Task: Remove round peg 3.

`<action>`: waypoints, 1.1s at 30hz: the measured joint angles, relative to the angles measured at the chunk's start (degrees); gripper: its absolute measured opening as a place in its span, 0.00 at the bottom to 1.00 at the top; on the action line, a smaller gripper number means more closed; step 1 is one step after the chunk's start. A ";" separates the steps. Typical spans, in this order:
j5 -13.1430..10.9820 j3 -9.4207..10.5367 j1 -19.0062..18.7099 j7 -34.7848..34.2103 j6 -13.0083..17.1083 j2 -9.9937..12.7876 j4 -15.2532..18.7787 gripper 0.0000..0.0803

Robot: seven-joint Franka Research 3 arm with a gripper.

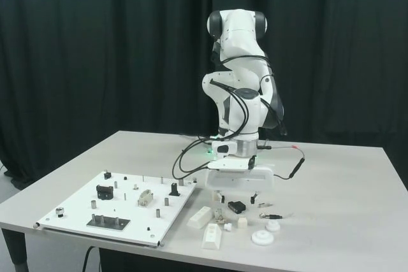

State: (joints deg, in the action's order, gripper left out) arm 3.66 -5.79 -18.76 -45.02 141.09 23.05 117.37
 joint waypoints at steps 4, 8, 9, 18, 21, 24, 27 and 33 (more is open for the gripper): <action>0.00 -0.05 0.04 0.00 0.00 0.00 -0.30 1.00; 0.07 -0.16 0.25 0.00 0.00 0.00 -0.71 1.00; 0.09 -0.20 0.36 0.00 0.00 0.00 -0.85 1.00; 0.77 -1.81 1.47 0.00 -0.40 0.00 -2.62 1.00; 1.67 -2.43 2.16 0.00 -0.97 0.01 -3.55 1.00; 2.39 -2.79 3.25 0.00 -1.19 0.01 -4.50 1.00; 3.12 -3.08 4.58 0.00 -1.22 0.08 -5.51 1.00; 4.84 -3.08 8.17 0.14 -1.21 0.70 -8.08 1.00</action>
